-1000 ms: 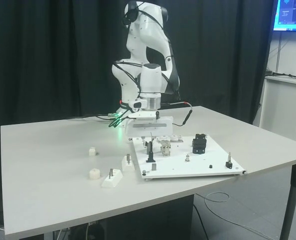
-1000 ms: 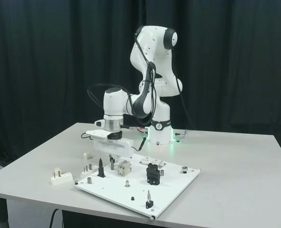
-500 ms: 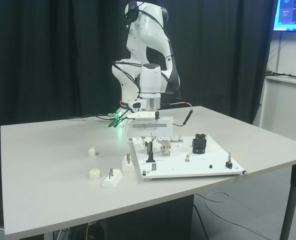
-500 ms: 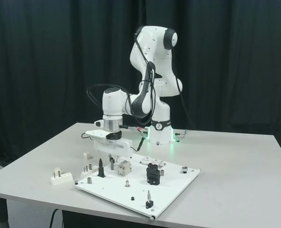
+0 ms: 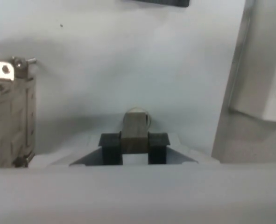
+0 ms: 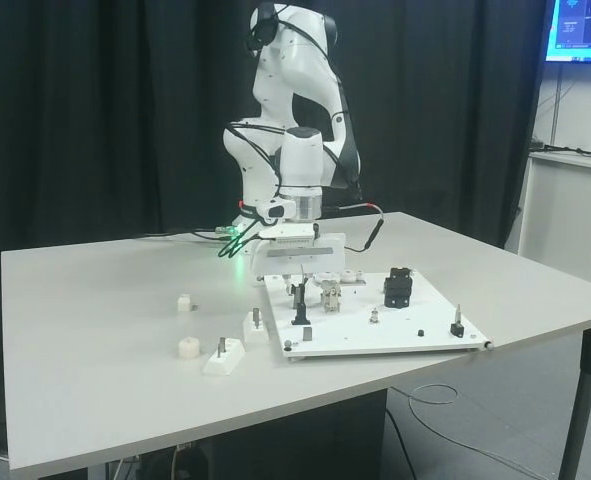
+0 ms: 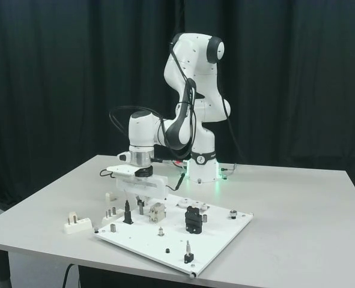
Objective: Insert square peg 3.
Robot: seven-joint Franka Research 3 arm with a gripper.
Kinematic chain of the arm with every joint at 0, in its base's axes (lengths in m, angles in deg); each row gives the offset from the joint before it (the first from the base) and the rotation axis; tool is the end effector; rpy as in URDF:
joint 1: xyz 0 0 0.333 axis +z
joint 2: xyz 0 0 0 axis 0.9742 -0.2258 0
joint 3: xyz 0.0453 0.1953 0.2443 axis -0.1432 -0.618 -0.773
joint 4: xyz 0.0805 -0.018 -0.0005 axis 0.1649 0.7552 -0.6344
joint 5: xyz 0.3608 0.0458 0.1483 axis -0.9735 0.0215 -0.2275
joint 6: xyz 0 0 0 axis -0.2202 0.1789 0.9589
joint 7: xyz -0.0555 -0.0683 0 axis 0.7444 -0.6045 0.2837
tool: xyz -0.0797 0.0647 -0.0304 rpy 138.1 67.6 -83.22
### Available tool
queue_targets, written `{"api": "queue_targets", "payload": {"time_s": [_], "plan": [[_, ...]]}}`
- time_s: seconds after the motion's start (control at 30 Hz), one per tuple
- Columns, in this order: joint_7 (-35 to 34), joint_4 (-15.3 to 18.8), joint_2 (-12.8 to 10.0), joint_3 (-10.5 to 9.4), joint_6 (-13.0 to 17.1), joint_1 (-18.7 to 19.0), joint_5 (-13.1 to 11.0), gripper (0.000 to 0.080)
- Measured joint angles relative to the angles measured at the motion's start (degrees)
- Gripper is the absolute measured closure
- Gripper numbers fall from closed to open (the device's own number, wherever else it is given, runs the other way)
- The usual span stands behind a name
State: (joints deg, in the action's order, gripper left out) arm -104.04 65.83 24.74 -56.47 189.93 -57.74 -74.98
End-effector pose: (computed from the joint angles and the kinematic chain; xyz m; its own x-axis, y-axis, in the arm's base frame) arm 0.4828 -0.1340 0.2287 0.5593 -0.8271 0.0558 -0.8271 -0.5613 -0.0294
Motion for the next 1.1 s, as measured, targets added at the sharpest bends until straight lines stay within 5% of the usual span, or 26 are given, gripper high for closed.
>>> {"api": "queue_targets", "payload": {"time_s": [1.1], "plan": [[-15.86,-0.51,-0.42,0.08,-0.03,-0.01,-0.13,0.0689]]}}
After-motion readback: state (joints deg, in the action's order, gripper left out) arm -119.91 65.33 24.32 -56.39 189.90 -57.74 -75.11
